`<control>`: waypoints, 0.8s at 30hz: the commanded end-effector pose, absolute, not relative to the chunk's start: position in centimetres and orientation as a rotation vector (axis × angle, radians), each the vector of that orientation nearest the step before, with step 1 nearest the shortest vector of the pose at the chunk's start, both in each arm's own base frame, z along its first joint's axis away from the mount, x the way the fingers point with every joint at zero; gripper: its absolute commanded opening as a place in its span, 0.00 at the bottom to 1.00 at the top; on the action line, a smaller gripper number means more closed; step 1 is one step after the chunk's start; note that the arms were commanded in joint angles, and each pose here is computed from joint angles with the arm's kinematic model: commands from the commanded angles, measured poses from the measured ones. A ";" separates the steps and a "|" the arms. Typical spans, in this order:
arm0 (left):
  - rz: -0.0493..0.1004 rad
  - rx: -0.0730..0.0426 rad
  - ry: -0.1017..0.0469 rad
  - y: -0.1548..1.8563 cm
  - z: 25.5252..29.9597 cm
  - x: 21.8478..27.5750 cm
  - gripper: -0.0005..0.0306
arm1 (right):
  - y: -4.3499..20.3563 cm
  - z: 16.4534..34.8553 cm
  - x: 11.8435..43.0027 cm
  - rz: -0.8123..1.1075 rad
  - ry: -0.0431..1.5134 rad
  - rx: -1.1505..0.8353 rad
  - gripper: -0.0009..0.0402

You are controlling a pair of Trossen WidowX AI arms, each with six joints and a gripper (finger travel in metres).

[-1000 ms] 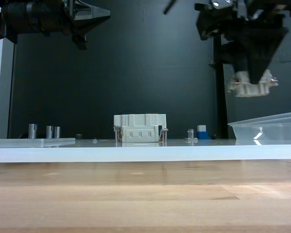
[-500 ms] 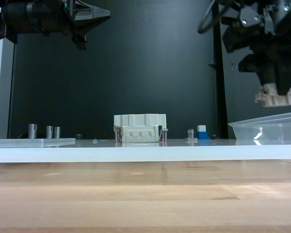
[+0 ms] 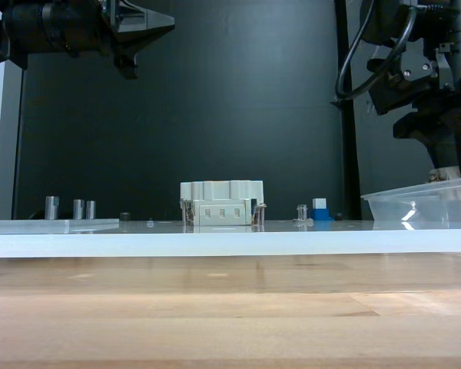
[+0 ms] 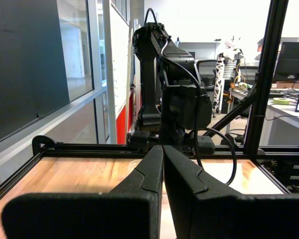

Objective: Remove the HAN10-E connector and place it in the container

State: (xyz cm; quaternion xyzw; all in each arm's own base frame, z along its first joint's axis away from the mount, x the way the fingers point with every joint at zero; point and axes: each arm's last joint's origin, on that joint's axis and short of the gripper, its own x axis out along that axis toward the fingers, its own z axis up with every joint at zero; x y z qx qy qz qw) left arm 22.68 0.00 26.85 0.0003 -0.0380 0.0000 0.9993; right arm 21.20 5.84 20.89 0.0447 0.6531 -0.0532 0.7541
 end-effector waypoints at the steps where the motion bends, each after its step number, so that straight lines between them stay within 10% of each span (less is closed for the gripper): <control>1: 0.000 0.001 -0.076 0.00 26.86 22.68 0.02 | 5.9 20.3 21.2 -0.113 1.413 0.100 0.02; 17: 0.000 0.001 -0.076 0.00 26.86 22.68 0.02 | 5.7 18.2 20.9 -0.116 1.414 0.103 0.03; 24: 0.000 0.001 -0.076 0.00 26.86 22.68 0.02 | 5.8 17.9 21.1 -0.114 1.420 0.098 0.20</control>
